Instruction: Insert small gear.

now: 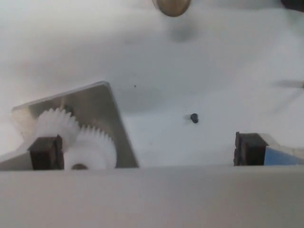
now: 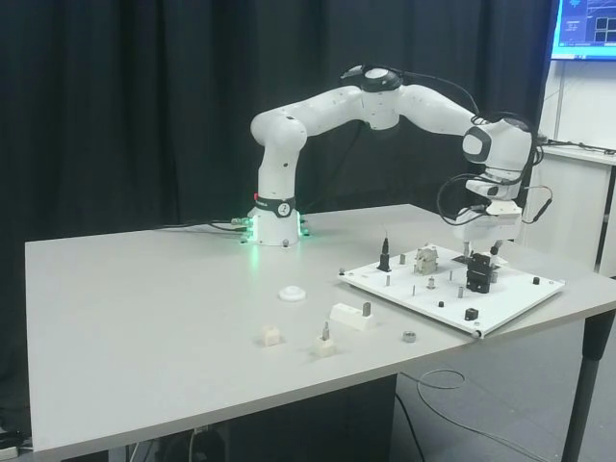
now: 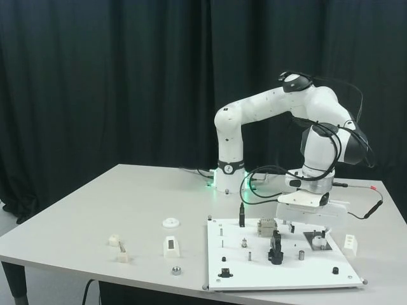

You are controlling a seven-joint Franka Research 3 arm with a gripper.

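A: Hidden or cut off? Wrist view first.

B: The lower part of that view is filled by the end effector's (image 1: 147,149) own grey body. Its two black fingertip pads (image 1: 46,153) stand spread wide apart, nothing pinched between them. One pad overlaps the edge of the small white plastic gear (image 1: 95,148). A rounded metal knob (image 1: 172,5) is cropped at the picture's edge.

A: And where does the small gear sit?

B: Seated on the grey metal gear plate (image 1: 102,114), teeth meshed with a second white toothed gear (image 1: 56,124) just beside it. A dark pin shows at its hub. A small black stud (image 1: 194,118) stands on the white surface, apart from the plate.

A: Any writing?

B: None readable. A lit screen (image 2: 585,29), cut off at the corner of the first room view, shows marks too small to make out.

A: What do the room views add?

B: Left to right on the grey desk (image 2: 144,289) in the first room view: loose white blocks (image 2: 270,335), a white round disc (image 2: 292,293), a small metal ring (image 2: 409,336), then the white assembly board (image 2: 452,289) with black fixtures (image 2: 477,277). The white robot arm (image 2: 385,101) reaches over the board, green light at its base (image 2: 252,226). The gears cannot be told apart there. The second room view shows the end effector (image 3: 311,216) low over the board's (image 3: 280,264) far side.
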